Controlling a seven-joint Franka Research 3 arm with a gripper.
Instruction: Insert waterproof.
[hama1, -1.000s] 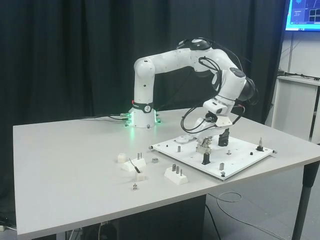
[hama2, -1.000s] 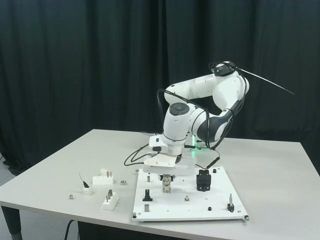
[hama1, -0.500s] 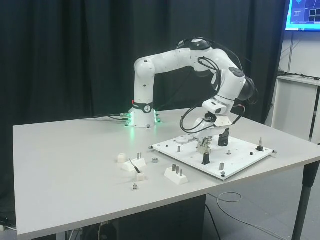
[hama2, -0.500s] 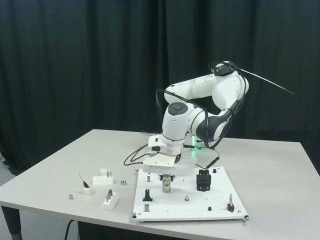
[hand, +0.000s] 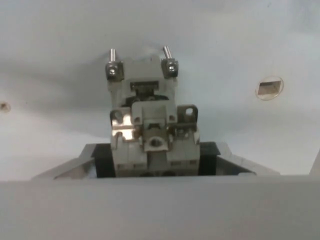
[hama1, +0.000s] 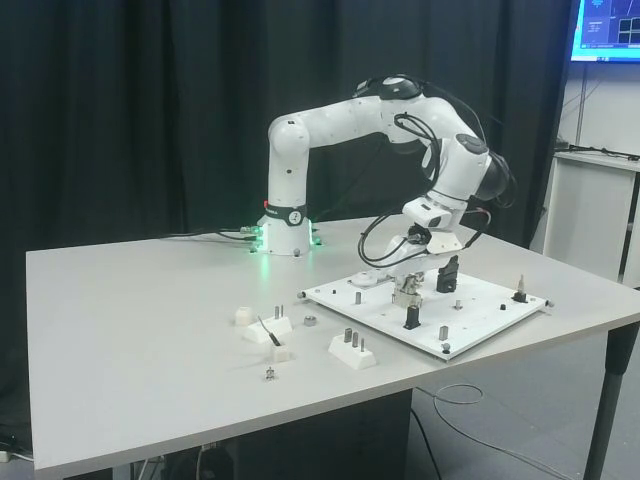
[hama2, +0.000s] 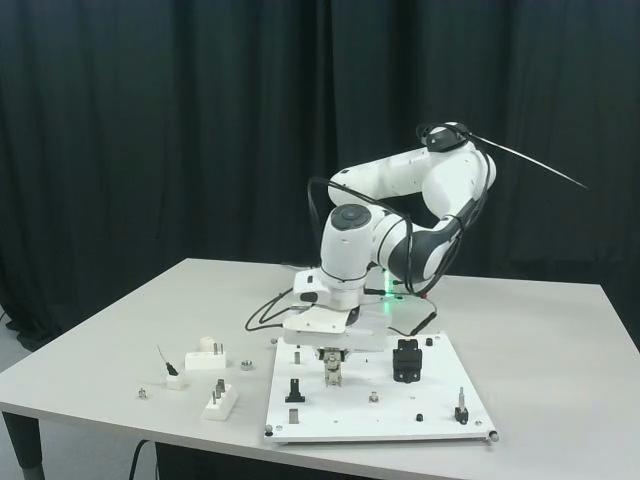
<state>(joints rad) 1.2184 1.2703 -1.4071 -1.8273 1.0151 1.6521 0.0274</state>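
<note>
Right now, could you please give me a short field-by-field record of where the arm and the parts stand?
arm: white, bent over the white board
gripper: low over the board, at a grey connector
connector: upright, seated in a black recess in the wrist view
board fixtures: black block, small posts
off board: white holders on the grey table
base: green light
</note>
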